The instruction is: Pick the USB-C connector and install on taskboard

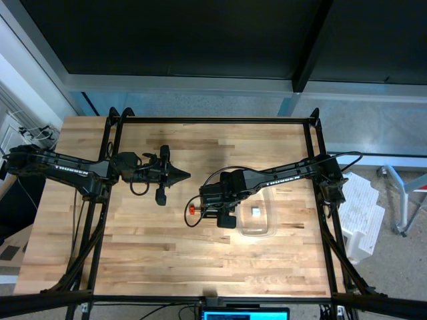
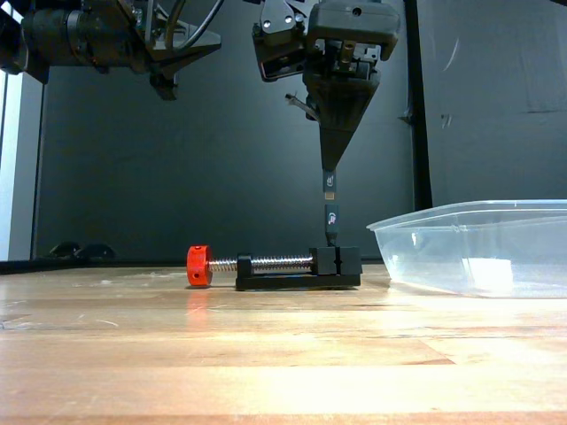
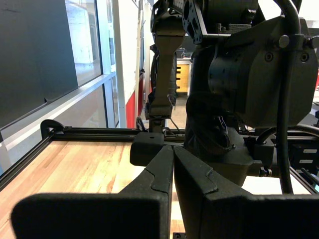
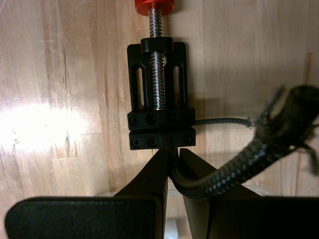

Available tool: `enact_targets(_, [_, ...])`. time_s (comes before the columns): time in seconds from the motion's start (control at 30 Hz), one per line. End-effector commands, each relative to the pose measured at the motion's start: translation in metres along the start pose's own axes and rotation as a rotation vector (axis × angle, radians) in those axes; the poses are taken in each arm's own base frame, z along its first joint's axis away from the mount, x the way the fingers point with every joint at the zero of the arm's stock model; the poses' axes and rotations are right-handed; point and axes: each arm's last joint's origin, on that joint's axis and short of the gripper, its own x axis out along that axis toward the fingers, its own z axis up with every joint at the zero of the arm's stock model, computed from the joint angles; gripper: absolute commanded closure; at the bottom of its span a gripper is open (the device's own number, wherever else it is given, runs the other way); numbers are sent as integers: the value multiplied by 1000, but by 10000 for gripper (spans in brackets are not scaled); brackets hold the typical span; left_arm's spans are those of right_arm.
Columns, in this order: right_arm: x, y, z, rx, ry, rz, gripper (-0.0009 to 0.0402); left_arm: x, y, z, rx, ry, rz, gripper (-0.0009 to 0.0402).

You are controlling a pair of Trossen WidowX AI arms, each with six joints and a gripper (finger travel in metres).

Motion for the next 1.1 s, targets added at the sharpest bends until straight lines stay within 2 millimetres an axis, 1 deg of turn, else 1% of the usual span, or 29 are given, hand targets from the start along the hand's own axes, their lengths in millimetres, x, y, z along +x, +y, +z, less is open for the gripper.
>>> enact_targets(0.03, [0, 0, 0, 2, -1, 1, 393, 0, 0, 0, 0, 0, 0, 393])
enact_targets(1.1, [5, 3, -2, 12, 4, 4, 394, 0, 0, 0, 0, 0, 0, 393])
